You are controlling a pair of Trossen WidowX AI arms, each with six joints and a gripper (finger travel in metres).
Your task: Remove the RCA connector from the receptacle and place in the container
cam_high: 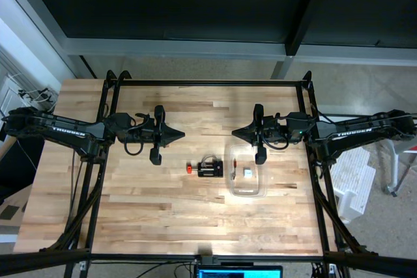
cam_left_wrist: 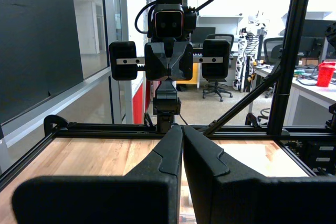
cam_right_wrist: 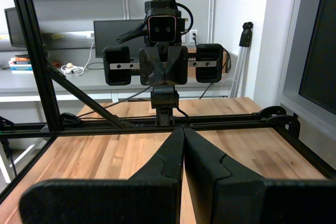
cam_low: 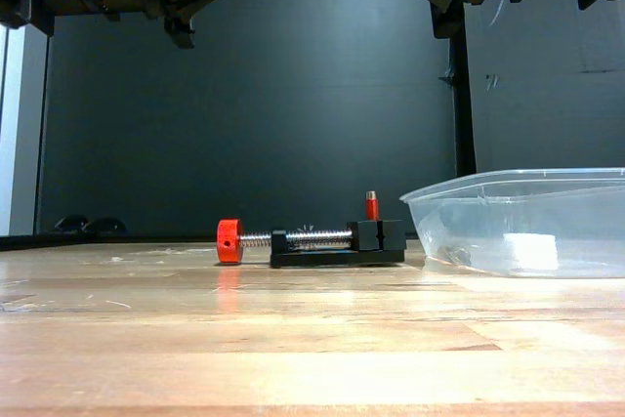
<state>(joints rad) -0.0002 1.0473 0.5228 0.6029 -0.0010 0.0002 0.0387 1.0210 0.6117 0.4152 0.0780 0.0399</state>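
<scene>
**Table** (cam_high: pixel 163 219): pale wood inside a black frame, carrying every item below.

**Left gripper** (cam_high: pixel 180 135): held high over the table's left half, well above and apart from the parts. Its fingers are pressed together and hold nothing.

**Right gripper** (cam_high: pixel 235 133): mirrors the left one, high over the right half, just behind the tub's far edge. Its fingers are also pinched together and empty.

**Container** (cam_high: pixel 247 194): clear shallow tub, just right of the black block, close to touching it.
- Risk: it looks light and unanchored. A descending arm that clips its rim would probably slide or tip it and spill the contents.

**Receptacle** (cam_high: pixel 210 170): black block at mid-table, with a red knob (cam_high: pixel 189 168) on its left end.
- A red post (cam_low: pixel 371 206) with a silvery tip stands upright on the end nearest the tub.
- Risk: the post could be mistaken for the plug. Pulling on it would probably drag the whole block into the tub.

**White square piece** (cam_high: pixel 248 172): lies on the tub floor near the middle.

**RCA connector** (cam_high: pixel 233 162): a slim dark sliver with a reddish end, inside the tub close along the wall facing the block. This identification is a judgement, as the item is very small.
- If it is right, the plug is out of the block and the task looks complete.
- Risk: any further reach into the tub could flick so small a part over the low wall.
</scene>
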